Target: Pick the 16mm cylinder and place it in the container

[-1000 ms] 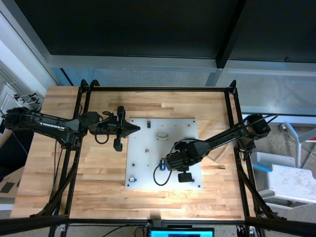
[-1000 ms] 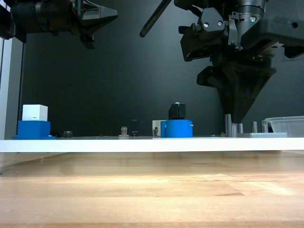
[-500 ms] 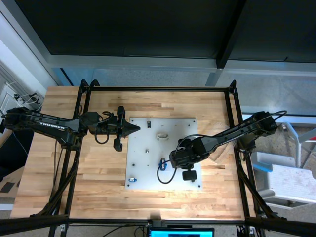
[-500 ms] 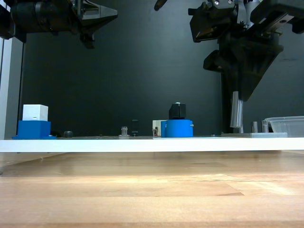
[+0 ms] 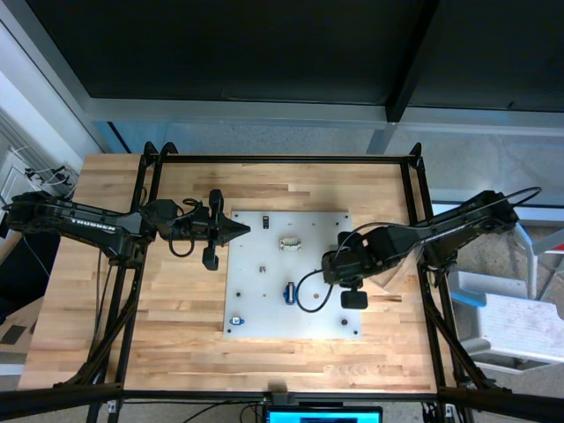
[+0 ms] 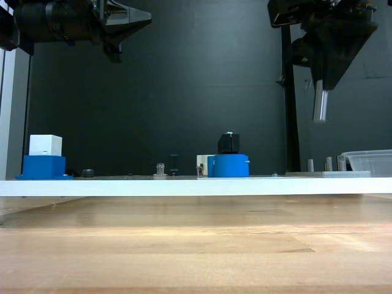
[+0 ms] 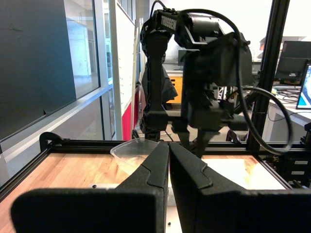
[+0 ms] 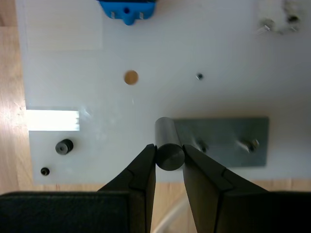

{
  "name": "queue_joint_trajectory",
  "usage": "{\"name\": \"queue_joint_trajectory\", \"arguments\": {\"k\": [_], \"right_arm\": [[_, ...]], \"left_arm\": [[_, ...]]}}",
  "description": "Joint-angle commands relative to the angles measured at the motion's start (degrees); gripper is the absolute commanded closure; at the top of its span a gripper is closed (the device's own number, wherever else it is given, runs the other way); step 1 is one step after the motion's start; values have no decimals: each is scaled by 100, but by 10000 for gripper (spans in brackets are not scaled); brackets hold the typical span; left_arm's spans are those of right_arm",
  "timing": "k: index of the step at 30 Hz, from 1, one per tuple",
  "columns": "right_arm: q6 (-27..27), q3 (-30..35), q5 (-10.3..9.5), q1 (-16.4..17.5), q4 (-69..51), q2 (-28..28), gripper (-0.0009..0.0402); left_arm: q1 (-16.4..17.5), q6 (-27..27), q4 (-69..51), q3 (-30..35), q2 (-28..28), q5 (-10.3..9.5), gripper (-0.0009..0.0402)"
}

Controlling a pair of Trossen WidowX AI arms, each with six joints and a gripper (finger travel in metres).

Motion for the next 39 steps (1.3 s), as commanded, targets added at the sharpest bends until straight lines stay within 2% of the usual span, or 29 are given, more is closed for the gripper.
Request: {"name": "queue_joint_trajectory", "arguments": {"k": [1, 6, 12, 18, 23, 28, 33, 34, 39], "right_arm": [[188, -7, 2, -136, -319, -223, 361], [485, -295, -61, -415, -501, -686, 361], [678, -992, -634, -800, -409, -1233, 361], [715, -1633, -962, -1270, -302, -1696, 361], [715, -2094, -977, -1681, -111, -1910, 361], [737, -2546, -1248, -2022, 302, -2087, 358], [776, -2999, -1263, -2299, 688, -2225, 342], [776, -3082, -1316, -2350, 769, -2245, 339], [765, -3536, -1862, -2566, 1427, -2341, 331]], "left_arm": [[2, 0, 2, 0, 0, 2, 393], [0, 2, 2, 0, 0, 2, 393], [2, 0, 2, 0, 0, 2, 393], [0, 2, 2, 0, 0, 2, 393], [2, 2, 2, 0, 0, 2, 393], [0, 2, 2, 0, 2, 2, 393], [0, 0, 2, 0, 0, 2, 393], [2, 2, 2, 0, 0, 2, 393], [0, 2, 2, 0, 0, 2, 393]]}}
